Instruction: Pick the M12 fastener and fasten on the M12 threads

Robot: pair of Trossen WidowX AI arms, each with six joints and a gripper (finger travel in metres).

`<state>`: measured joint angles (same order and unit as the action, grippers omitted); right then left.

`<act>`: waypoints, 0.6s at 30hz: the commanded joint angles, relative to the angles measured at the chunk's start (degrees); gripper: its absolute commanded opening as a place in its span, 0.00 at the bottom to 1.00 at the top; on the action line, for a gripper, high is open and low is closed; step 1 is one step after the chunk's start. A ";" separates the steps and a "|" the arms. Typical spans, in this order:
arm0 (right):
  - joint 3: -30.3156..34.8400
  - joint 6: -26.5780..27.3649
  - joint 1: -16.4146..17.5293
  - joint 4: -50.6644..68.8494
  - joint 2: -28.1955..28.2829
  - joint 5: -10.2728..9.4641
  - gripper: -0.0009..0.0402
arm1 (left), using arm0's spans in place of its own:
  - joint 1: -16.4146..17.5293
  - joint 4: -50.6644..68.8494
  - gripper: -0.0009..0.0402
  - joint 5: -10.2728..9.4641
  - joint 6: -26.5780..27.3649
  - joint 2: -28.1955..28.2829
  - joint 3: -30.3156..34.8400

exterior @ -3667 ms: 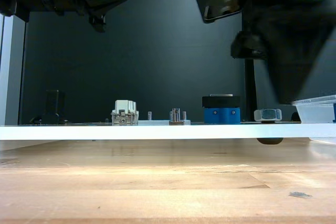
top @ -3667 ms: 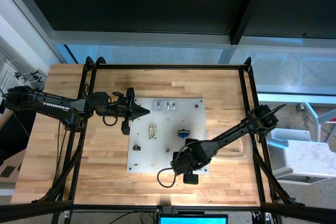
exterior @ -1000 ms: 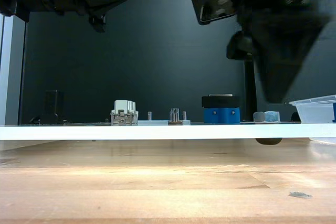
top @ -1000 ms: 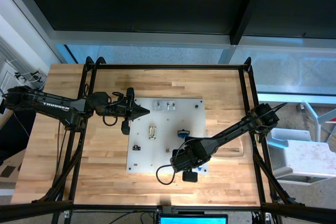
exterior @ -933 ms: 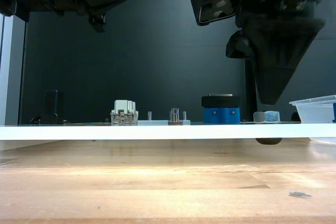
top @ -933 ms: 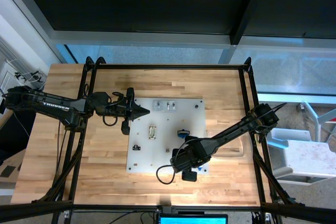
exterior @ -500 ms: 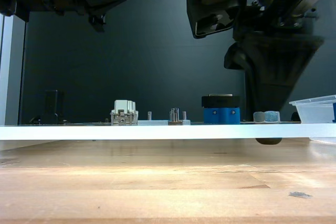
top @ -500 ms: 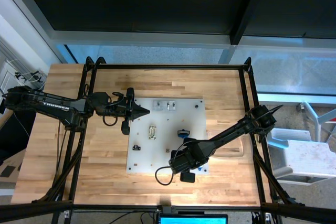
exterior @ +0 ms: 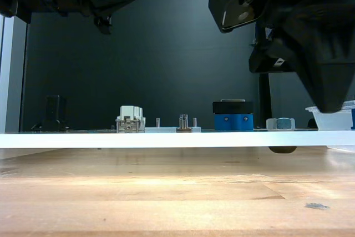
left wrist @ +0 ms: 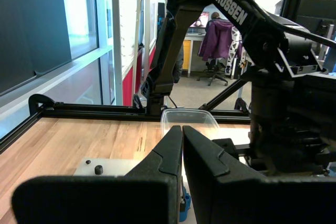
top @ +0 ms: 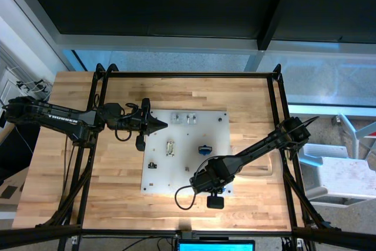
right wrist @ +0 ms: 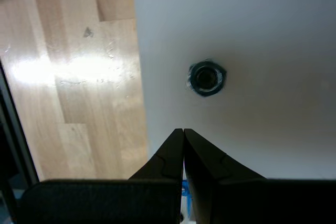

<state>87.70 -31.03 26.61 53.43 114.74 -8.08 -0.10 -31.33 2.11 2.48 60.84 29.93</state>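
Observation:
The small silver nut sits on its stud on the white board, its dark bore showing from above. In the low view the nut rests low on the board's right part and no stud ribs show. My right gripper is shut and holds nothing; it hangs just beside the nut, not touching it. In the low view the right gripper is to the right of the nut. The right arm covers the stud from above. My left gripper is shut and held high over the board's far left edge.
A clear container lies right of the board, behind the right gripper in the low view. A blue connector block, a white connector and a small silver post stand mid-board. A black post stands at left.
The right gripper has shifted to the right, off the spot above the nut, and the nut now shows bare. The left arm has not moved.

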 commanded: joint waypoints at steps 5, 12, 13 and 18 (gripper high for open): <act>0.00 -0.24 0.00 -0.22 -0.02 4.24 0.02 | 0.02 -0.02 0.02 0.02 0.00 0.02 0.02; -0.15 -3.87 0.00 -1.31 0.11 14.16 0.02 | 0.02 -0.02 0.02 0.02 0.00 0.02 0.02; -0.35 -4.00 0.00 -1.95 0.11 14.16 0.02 | 0.02 -0.02 0.02 0.02 0.00 0.02 0.02; -0.94 -4.13 0.02 -3.58 0.11 13.84 0.02 | 0.02 -0.02 0.02 0.02 0.00 0.02 0.02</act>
<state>86.87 -35.09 26.61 49.87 114.74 6.00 -0.10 -31.33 2.13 2.50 60.84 29.95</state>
